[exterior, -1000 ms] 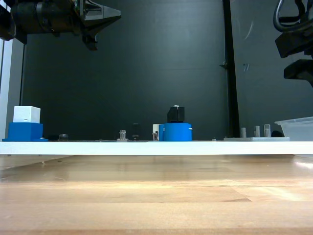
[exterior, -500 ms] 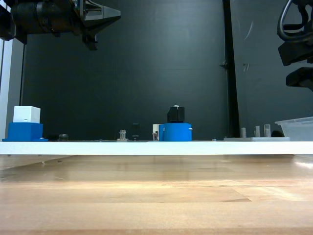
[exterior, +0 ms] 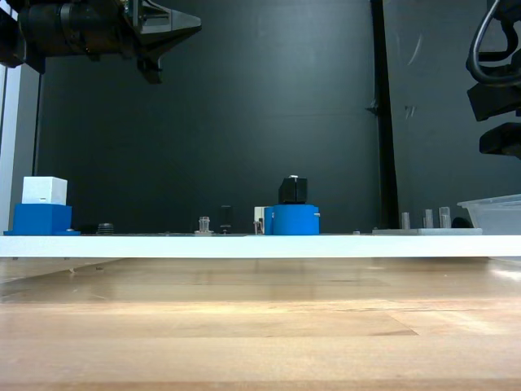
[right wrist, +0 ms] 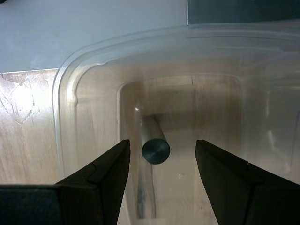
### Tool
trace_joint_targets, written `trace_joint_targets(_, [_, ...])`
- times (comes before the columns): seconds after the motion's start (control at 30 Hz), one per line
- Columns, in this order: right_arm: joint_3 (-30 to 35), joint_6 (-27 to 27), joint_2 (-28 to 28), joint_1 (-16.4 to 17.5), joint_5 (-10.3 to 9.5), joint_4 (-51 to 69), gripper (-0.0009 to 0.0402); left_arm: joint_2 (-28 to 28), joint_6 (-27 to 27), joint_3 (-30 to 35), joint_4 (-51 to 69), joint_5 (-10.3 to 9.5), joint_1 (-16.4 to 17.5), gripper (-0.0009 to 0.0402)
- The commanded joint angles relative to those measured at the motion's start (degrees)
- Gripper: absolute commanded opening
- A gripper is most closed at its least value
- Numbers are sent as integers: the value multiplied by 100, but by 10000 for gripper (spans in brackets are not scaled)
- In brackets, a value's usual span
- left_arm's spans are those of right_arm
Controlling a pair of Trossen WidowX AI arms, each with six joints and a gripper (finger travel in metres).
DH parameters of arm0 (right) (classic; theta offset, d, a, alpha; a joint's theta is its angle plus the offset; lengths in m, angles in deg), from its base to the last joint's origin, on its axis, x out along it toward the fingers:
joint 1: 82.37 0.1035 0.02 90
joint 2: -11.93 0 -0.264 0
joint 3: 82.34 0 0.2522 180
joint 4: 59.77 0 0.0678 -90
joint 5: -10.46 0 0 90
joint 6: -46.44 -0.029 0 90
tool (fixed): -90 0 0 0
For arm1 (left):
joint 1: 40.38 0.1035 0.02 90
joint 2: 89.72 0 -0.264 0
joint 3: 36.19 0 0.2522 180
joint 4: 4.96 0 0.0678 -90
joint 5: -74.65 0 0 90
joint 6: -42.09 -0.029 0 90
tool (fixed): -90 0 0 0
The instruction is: Pick the 16mm cylinder and place it in the taskboard
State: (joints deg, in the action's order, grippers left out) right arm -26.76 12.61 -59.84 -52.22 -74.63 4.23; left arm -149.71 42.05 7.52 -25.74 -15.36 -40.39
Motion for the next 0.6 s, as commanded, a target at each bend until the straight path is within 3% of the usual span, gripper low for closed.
trace_joint_targets(0.03, [-35,0,-2,11,2,-72,194,-2,-2,0,0,0,0,0])
trace_joint_targets(0.6, [-256,-2,-4,24,0,-396,168,-2,-2,0,0,0,0,0])
